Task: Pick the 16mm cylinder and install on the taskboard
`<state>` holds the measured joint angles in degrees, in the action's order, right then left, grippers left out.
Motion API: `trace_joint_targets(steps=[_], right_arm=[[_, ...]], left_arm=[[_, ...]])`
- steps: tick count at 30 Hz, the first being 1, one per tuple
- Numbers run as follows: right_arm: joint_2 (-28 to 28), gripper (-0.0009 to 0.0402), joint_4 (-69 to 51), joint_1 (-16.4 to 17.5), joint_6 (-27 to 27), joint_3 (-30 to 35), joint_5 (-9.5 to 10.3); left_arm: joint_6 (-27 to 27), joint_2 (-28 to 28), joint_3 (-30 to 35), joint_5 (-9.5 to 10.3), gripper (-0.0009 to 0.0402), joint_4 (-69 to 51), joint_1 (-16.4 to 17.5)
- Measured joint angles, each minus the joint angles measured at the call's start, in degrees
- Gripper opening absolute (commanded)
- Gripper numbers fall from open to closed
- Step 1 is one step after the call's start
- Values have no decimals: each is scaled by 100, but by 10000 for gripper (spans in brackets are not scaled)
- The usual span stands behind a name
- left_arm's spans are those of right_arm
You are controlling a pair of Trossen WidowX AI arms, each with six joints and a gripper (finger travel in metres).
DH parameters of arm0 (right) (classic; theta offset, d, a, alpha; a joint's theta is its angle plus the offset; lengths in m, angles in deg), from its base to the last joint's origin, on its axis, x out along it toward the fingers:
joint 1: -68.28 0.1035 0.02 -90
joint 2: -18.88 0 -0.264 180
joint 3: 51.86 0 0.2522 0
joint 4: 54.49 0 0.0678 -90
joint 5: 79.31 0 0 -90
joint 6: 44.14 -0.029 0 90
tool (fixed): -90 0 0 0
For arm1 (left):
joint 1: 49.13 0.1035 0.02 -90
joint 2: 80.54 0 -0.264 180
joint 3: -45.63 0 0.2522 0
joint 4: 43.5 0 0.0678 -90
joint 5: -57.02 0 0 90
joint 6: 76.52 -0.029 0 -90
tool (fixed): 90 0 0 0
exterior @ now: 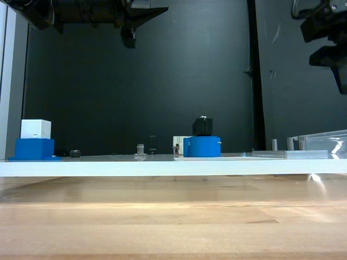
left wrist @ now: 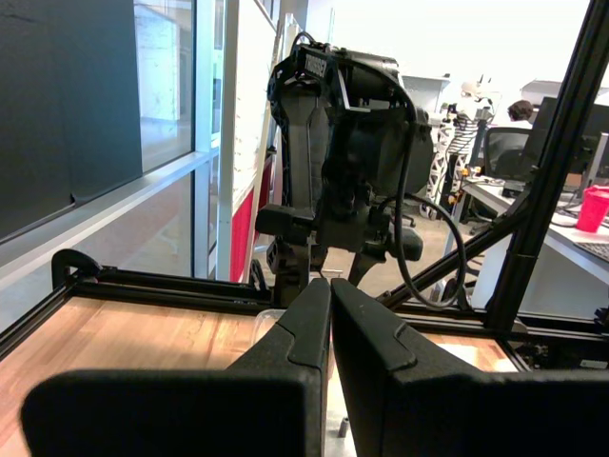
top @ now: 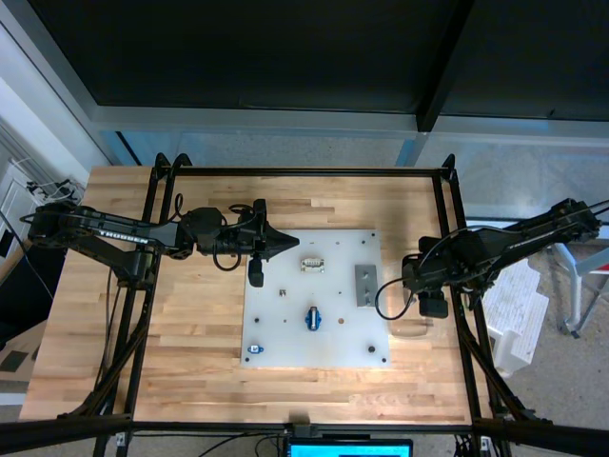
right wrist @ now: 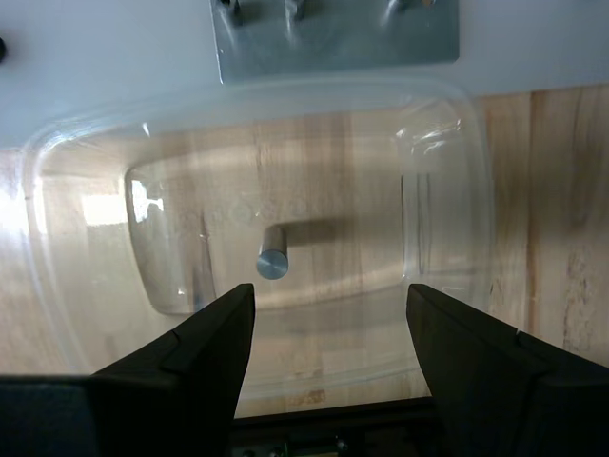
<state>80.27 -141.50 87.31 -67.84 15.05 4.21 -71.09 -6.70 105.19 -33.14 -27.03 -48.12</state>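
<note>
The taskboard (top: 285, 324) lay flat on the wooden surface (top: 143, 333), a little nearer its right edge than its left. On the board stood a blue fitting (top: 312, 319) about midway, a beige connector (top: 311, 264) towards the far edge, and a grey metal block (right wrist: 333, 43) close to the board's right edge.

Just beside that right edge, on the bare wood, sat a clear plastic tray (right wrist: 447, 209). The 16mm cylinder (right wrist: 272, 261) rested inside it on the tray's floor, apart from the walls, with one round end face turned to the right wrist camera. It was not on the taskboard, and nothing gripped it.

The right pincer (right wrist: 330, 295) hung above the tray, pointing down into it. Its fingers (right wrist: 209, 347) were spread wide apart with nothing between them, and the cylinder lay below the gap, nearer the one finger. The low view showed this pincer well clear of the surface.

The left pincer (top: 285, 241) was held high over the taskboard's far-left corner, reaching level towards the surface's right edge. Its fingers were pressed together into one point, clamping nothing, and it touched neither board nor part
</note>
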Motion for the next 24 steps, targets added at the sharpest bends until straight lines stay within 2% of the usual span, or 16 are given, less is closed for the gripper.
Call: trace_joint_targets(steps=[7, 17, 24], right_arm=[[-7, 224, 376, 236, -2, -509, 0], [-7, 224, 1027, 332, -11, -1069, 0], [-4, 224, 1318, 424, -289, -1368, 0]], left_arm=[[0, 0, -2, 0, 0, 2, 0], [2, 2, -2, 0, 0, 2, 0], [0, 0, 0, 0, 0, 2, 0]])
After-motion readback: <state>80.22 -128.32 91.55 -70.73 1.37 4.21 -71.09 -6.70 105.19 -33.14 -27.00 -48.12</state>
